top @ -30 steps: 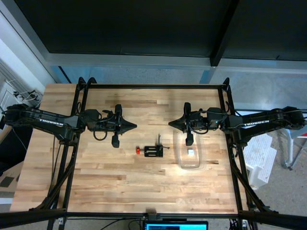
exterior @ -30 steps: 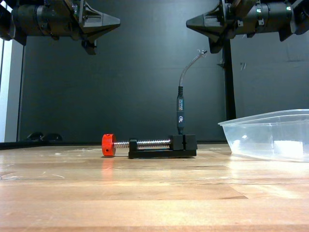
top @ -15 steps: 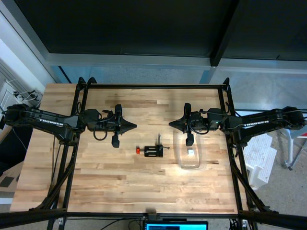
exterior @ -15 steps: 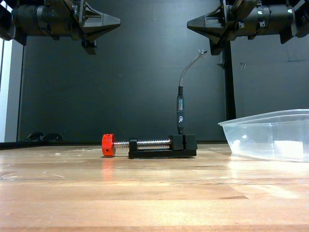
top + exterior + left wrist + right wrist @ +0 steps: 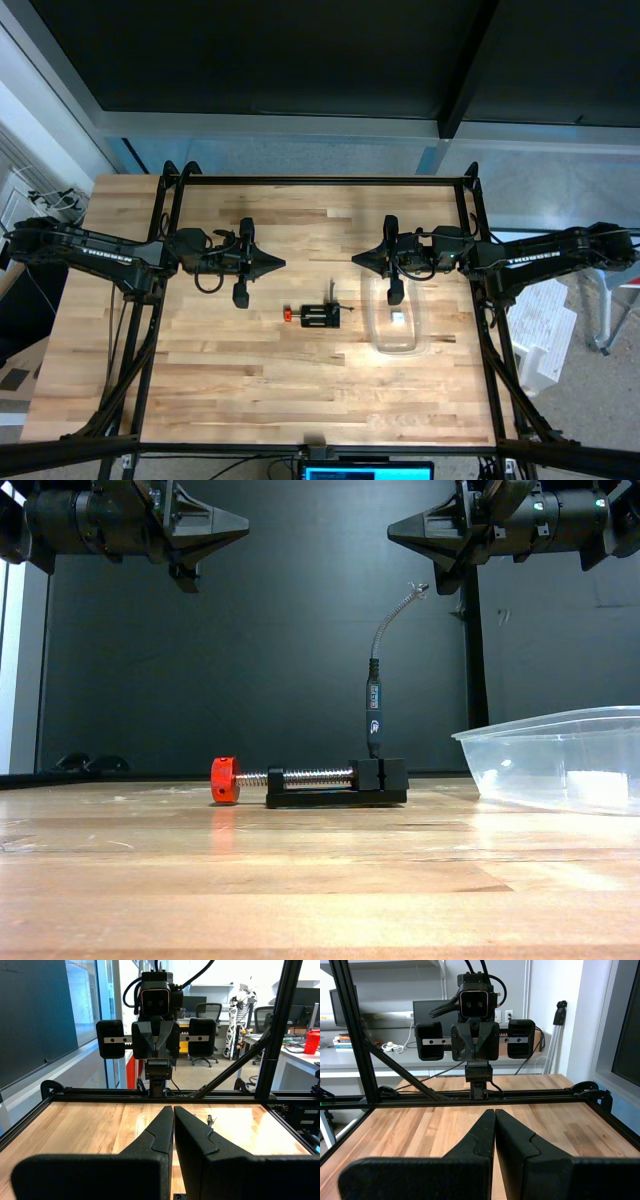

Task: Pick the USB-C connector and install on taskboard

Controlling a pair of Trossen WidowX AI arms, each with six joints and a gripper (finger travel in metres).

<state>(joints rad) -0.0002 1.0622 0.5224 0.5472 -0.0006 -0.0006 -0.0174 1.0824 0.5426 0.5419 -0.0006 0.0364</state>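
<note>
The taskboard (image 5: pixel 320 317) is a small black block with an orange-red knob (image 5: pixel 225 779) and sits mid-table. The USB-C connector (image 5: pixel 373 712), a slim dark plug with a silvery braided lead, stands upright in the block's right end (image 5: pixel 380 777). From above it shows as a thin line (image 5: pixel 331 292). My left gripper (image 5: pixel 282 264) hangs shut high above the table, left of the board (image 5: pixel 246 525), and holds nothing (image 5: pixel 173 1108). My right gripper (image 5: pixel 354 259) is also shut, empty and high, to the board's right (image 5: pixel 390 526) and facing the left one (image 5: pixel 494 1110).
A clear plastic tray (image 5: pixel 410 345) lies right of the board, under the right arm, with a small white square piece (image 5: pixel 398 316) inside. A black frame rail (image 5: pixel 320 181) runs along the table's far edge and sides.
The right gripper has drawn back slightly to the right. The left arm, board and connector have not moved.
</note>
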